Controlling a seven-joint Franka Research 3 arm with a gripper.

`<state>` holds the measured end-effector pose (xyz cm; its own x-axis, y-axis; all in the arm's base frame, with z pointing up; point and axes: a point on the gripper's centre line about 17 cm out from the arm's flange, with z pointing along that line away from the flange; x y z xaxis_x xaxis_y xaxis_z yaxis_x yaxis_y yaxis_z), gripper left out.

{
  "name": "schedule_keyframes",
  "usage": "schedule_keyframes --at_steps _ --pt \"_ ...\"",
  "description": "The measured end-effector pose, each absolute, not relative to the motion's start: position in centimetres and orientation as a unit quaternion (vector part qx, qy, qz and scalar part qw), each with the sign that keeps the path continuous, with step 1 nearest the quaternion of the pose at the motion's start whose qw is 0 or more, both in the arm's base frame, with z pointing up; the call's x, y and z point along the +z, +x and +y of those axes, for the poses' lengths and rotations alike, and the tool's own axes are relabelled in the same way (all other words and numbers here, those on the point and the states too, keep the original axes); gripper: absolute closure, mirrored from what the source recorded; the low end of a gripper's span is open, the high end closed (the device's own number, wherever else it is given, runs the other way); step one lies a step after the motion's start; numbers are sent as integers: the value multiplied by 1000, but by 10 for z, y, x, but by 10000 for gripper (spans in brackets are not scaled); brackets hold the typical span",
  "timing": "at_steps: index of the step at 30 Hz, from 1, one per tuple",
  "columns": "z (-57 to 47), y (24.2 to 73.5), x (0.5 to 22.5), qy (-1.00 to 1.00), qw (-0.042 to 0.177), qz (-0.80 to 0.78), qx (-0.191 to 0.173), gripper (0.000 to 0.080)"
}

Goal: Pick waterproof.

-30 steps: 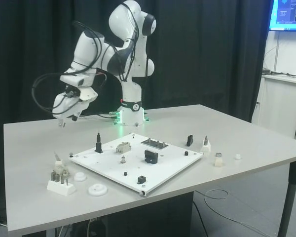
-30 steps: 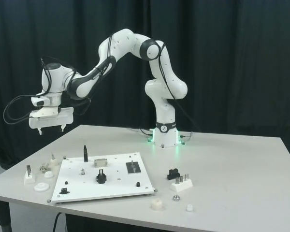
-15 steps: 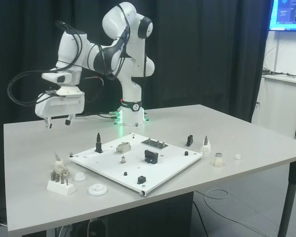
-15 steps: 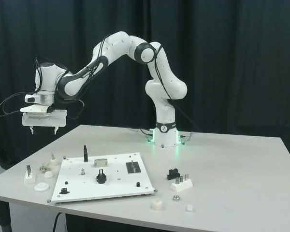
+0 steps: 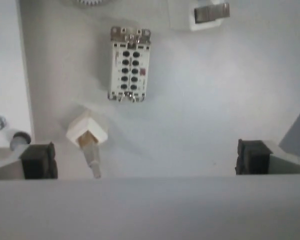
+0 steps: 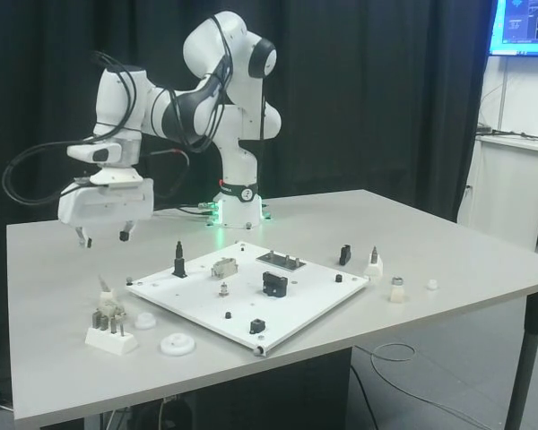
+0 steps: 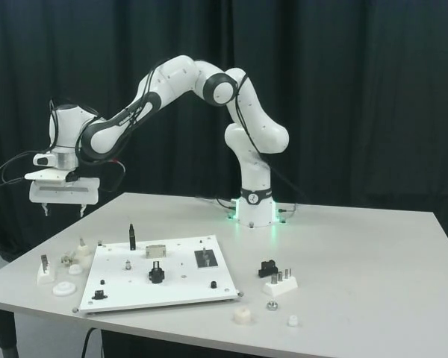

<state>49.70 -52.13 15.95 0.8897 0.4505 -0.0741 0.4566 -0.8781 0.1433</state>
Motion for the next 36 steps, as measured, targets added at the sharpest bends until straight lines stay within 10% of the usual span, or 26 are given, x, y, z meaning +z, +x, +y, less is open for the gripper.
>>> schedule_keyframes --at_steps 36 --pt "-518 516 127 995 51 89 -13 3"
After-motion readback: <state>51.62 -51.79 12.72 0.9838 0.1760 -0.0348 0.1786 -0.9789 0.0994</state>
